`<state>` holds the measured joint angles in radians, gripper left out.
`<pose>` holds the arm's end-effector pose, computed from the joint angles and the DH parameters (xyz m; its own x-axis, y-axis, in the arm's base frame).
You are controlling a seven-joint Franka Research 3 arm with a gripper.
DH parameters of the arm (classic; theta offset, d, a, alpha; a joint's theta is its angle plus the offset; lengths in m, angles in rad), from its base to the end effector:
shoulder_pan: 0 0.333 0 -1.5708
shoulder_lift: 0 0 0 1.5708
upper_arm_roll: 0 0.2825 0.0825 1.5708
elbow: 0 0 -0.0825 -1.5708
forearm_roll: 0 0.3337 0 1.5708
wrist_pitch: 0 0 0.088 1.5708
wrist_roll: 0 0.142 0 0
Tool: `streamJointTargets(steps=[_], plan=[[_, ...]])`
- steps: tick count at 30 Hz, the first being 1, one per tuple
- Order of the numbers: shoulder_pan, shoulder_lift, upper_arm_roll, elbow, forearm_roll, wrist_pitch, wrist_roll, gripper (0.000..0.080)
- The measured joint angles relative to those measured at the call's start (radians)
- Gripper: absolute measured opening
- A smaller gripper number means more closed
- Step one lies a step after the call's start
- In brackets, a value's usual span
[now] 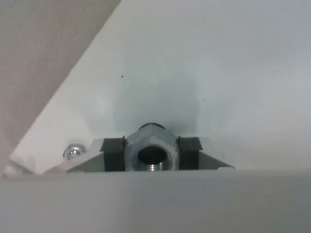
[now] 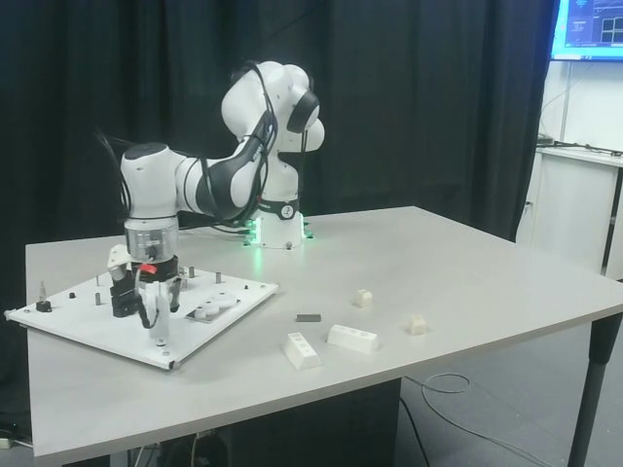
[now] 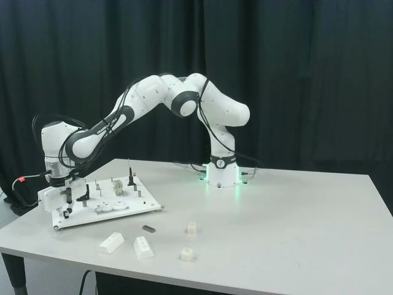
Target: Insert bolt 4.
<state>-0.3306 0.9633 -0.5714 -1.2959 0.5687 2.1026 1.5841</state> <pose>0.5081 -0.4467 0.1857 -0.8451 -0.5341 -0.0226 -0.5343 0.8453 0.0036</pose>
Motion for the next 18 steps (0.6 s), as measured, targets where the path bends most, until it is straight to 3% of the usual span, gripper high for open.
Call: streamJointTargets(steps=[18], plan=[[0.029,0.0,-0.023,-0.018,-0.024,0.024,0.235,0.0226]])
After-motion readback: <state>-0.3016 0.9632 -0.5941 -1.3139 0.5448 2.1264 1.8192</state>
